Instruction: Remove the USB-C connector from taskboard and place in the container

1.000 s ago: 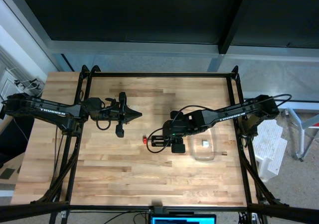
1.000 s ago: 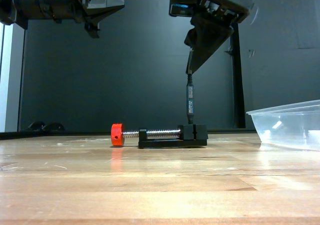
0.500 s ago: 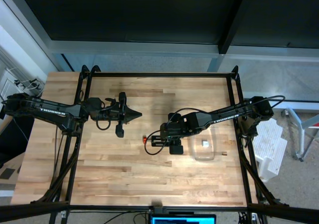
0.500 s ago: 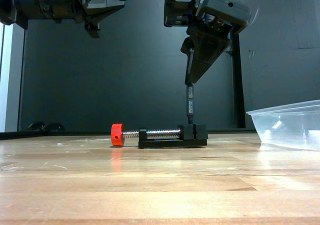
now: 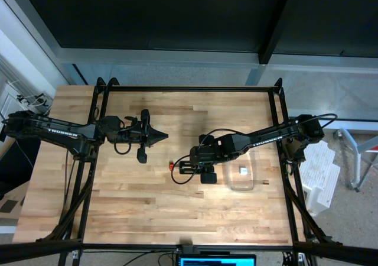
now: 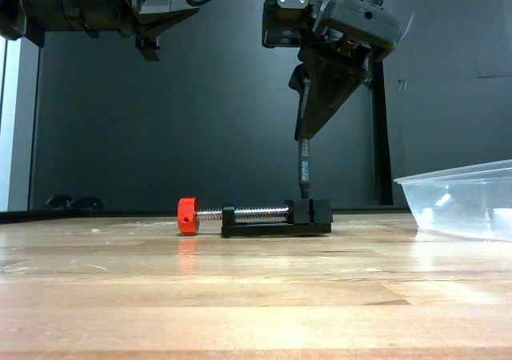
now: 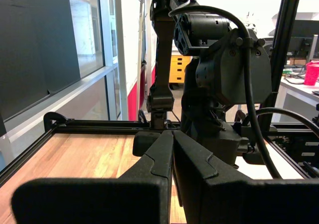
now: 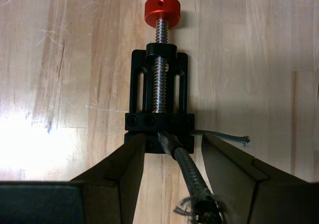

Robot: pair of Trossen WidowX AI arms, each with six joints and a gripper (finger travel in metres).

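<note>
Low view shows the black block lying on the tabletop, with its red knob at the end that points toward the left arm's side. At the other end of the block the plug stands upright, a slim dark piece seated in the block. The right hand hangs directly above the plug, pointing straight down, and its tip is at the top of the plug.

In the right wrist view the two fingers of this hand are apart, one on each side of the braided cable that runs up from the plug. There is a gap between the cable and each finger, so they do not clamp on it. A thin frayed thread lies on the wood just beside the block.

The clear tub stands on the tabletop to the right of the block, near it but not touching. In the high view a small white piece lies inside the tub.

The left hand is held high above the tabletop, well apart from the block, pointing toward the middle. In the left wrist view its fingers are pressed together with nothing between them.
</note>
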